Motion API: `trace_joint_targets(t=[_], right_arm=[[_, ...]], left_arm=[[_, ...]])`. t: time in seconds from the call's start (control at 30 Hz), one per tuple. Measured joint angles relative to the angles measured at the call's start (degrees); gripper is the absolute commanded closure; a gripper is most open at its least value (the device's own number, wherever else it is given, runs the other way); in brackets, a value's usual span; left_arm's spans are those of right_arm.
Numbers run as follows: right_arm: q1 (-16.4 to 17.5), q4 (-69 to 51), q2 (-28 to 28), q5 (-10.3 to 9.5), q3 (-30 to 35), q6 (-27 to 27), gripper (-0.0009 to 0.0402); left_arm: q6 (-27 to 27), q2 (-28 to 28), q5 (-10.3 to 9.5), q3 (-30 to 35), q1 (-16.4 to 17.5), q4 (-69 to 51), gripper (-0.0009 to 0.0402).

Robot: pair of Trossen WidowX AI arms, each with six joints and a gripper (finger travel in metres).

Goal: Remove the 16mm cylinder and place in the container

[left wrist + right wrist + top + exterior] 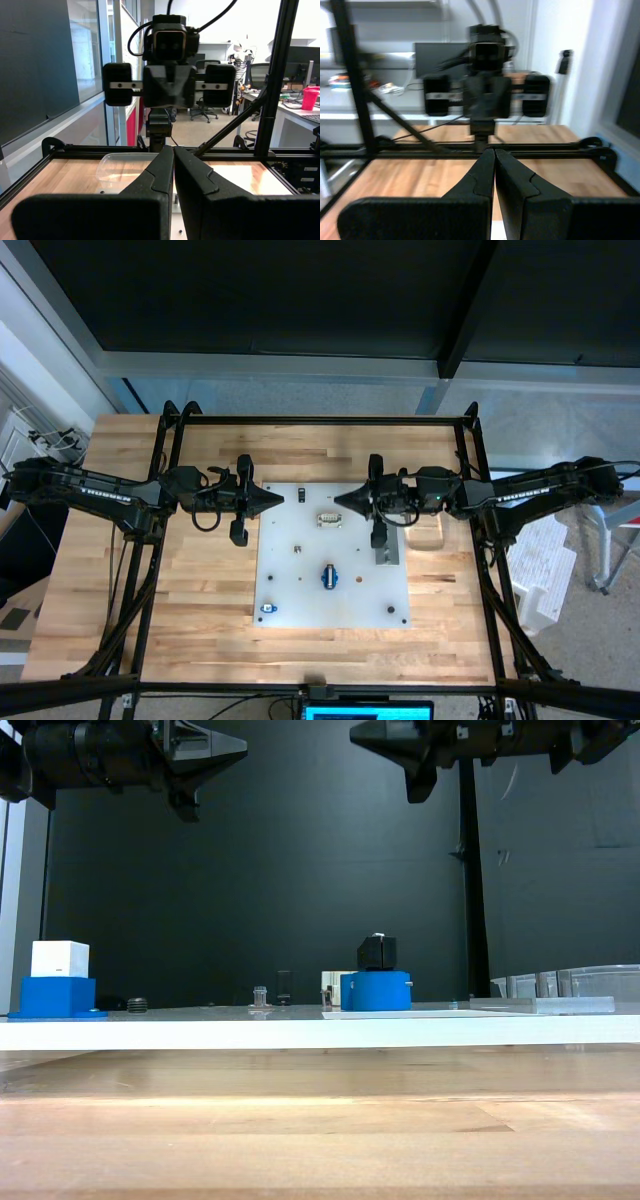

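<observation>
Grey metal, short round peg [297, 551]: probably your 16mm cylinder, though it shows very small. You will find it on the white rectangular board [350, 610], left of centre.

See-through tan rectangular tub [428, 532]: on the wooden table [150, 590], just beside the board's right edge.

Left gripper [278, 499]: raised over the board's left edge, jaws together, empty.

Right gripper [338, 500]: raised opposite, jaws together, empty.
</observation>
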Motion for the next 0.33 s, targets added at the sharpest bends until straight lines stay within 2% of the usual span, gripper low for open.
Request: trace_joint_targets(t=[0.17, 0.27, 0.33], right_arm=[[-1.3, 2.1, 0.0, -0.61, -0.9, 0.1, 0.0393], [-2.3, 4.5, 0.0, -2.67, -2.1, 1.3, 0.0393], [-2.5, 5.7, 0.0, -2.73, -3.0, 1.7, 0.0393]], left_arm=[[0.0, 0.0, 0.0, 0.0, 0.0, 0.0, 0.0393], [0.0, 0.0, -0.02, 0.0, 0.0, 0.0, 0.0393], [0.0, 0.0, 0.0, 0.0, 0.0, 0.0, 0.0393]])
